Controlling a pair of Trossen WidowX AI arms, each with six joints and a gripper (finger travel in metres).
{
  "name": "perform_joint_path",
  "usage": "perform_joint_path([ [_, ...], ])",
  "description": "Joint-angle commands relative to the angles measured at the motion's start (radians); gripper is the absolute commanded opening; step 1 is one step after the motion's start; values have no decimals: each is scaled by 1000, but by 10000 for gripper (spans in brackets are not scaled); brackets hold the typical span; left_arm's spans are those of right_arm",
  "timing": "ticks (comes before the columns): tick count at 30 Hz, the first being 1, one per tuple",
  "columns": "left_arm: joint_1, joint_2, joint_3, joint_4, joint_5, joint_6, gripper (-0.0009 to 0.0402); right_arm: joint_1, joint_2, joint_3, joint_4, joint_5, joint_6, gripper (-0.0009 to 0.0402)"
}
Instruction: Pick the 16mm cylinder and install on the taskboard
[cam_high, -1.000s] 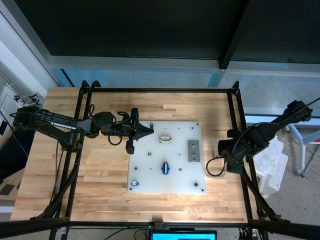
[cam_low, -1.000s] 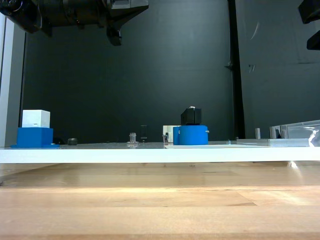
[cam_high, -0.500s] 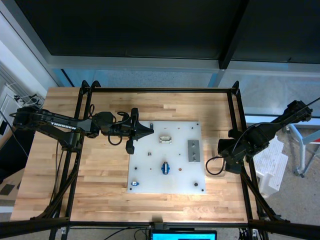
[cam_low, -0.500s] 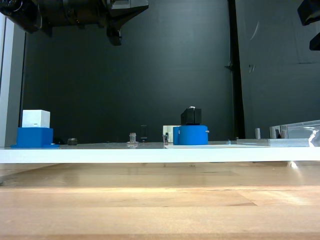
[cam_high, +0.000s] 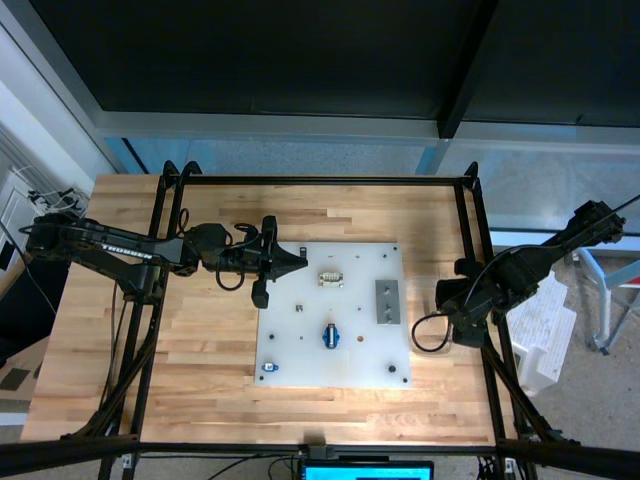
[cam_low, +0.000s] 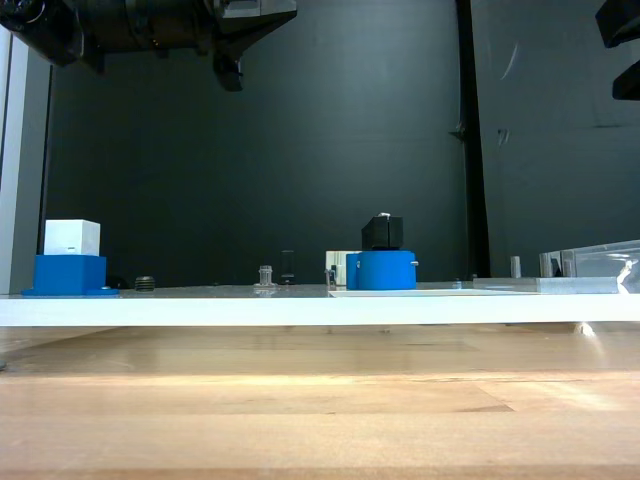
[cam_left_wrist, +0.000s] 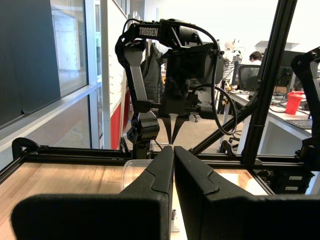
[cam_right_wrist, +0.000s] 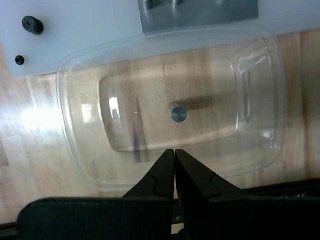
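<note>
— White taskboard fills the middle of the worktop from above, but where is the 16mm cylinder?
— We cannot pick it out in the high view. We only see the right gripper hanging just off the board's right edge, and the left gripper held level over the far left corner, pointing inward
— And from table height?
— We get the board's edge, its blue fitting and a clear tray off to the right. Both grippers hang well above the board, and no peg shows
— The left wrist camera?
— Its jaws are pressed together with nothing between them, aimed across at the other arm. We judge that arm parked
— So the right wrist camera settles it
— Yes. The cylinder lies inside the clear tray, which rests on the worktop just beside the board's grey metal block. We see only a round face, so we take it to stand on end, long axis towards the camera. The right jaws are closed tight and empty, and the peg sits just ahead of their tips, nearly in line
— Then the right arm is far the nearer, and we reckon it must open its jaws and come straight down around the peg
</note>
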Motion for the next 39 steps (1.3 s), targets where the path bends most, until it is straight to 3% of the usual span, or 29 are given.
perform_joint_path([
  [1,0,0,0,0,0,0,0,0,0,-1,1,9,-34,7],
  [7,0,0,0,0,0,0,0,-1,14,-4,8,13,-42,57],
  [13,0,0,0,0,0,0,0,-2,40,-32,15,61,-43,145],
  [20,0,0,0,0,0,0,0,-3,40,-118,113,60,-49,214],
  [39,0,0,0,0,0,0,0,-4,80,-289,329,58,-56,203],
])
